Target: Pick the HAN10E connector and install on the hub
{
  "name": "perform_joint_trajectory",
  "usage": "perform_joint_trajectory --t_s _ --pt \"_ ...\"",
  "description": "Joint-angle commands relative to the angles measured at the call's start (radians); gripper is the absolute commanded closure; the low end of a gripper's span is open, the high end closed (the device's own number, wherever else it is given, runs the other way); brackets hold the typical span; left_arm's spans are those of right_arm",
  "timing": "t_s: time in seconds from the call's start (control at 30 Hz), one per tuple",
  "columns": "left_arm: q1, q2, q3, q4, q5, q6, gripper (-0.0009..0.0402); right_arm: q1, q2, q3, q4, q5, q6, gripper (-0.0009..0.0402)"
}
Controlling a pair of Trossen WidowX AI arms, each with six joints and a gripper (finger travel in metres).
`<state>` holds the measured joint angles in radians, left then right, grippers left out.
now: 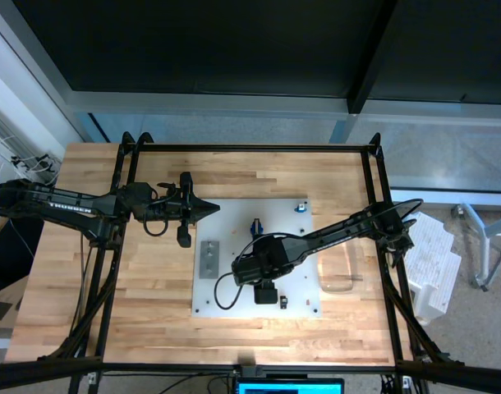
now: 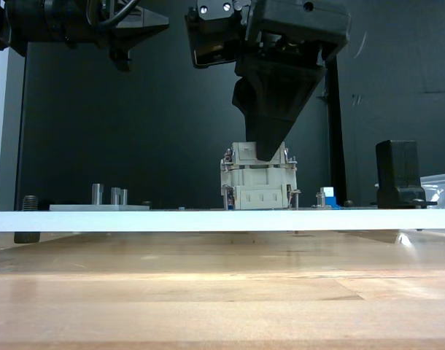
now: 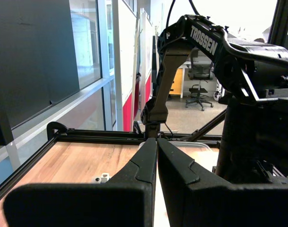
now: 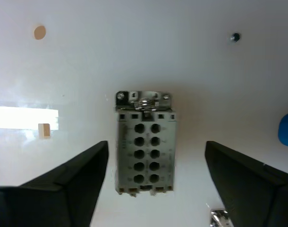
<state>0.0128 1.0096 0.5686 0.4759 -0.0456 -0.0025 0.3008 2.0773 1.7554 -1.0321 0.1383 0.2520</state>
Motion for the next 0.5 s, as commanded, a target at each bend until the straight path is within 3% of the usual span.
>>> perform_joint_trajectory --t_s 0.03,0.5 --pt "0.000 0.000 0.000 0.000 0.000 0.000 0.0392 0.001 -0.040 -0.013 0.017 0.000 0.002 0.0075" --pt "0.000 0.000 0.000 0.000 0.000 0.000 0.0392 0.000 -0.332 -0.276 0.122 0.000 -0.003 0.0114"
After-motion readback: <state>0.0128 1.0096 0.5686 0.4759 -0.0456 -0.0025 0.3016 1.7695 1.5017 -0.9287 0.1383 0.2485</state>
